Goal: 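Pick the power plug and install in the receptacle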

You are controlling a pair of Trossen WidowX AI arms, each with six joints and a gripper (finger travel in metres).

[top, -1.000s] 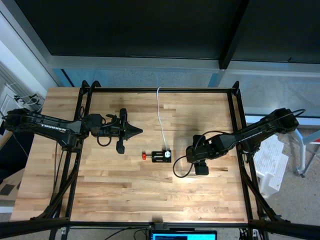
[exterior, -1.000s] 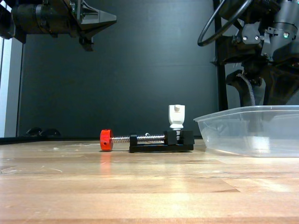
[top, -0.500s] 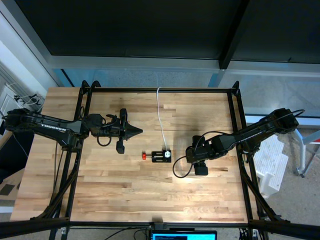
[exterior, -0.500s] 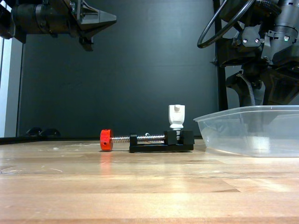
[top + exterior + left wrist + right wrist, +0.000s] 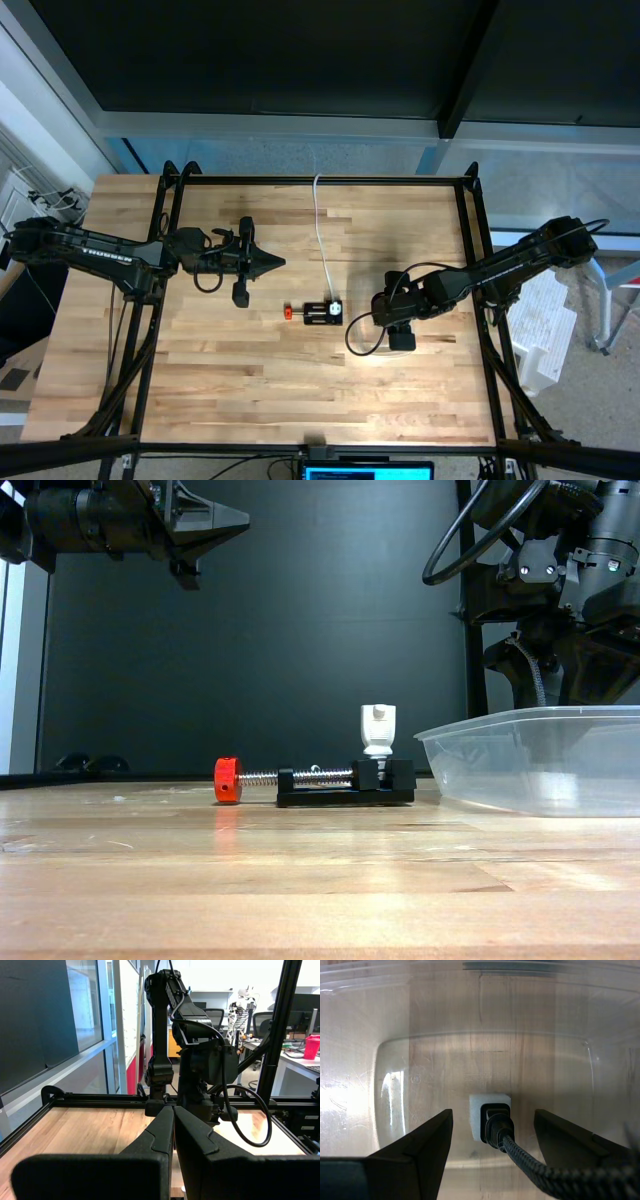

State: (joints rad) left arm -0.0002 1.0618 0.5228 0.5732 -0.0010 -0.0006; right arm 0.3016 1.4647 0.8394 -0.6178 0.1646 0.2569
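Presently the power plug (image 5: 492,1119) is seen inside the clear tray (image 5: 470,770), set against a whitish cube (image 5: 479,1110), with a braided cord (image 5: 535,1170) attached. The right gripper (image 5: 493,1111) is held above it, its fingers (image 5: 420,1145) spread wide to either side and nothing grasped. In the high view the receptacle (image 5: 322,311) is found at the tray's 9 o'clock. The left gripper (image 5: 272,263) is pressed closed, raised at the receptacle's 10 o'clock.

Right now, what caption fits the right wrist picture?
Open right gripper hangs over the power plug in the clear tray; shut left gripper hovers across the table.
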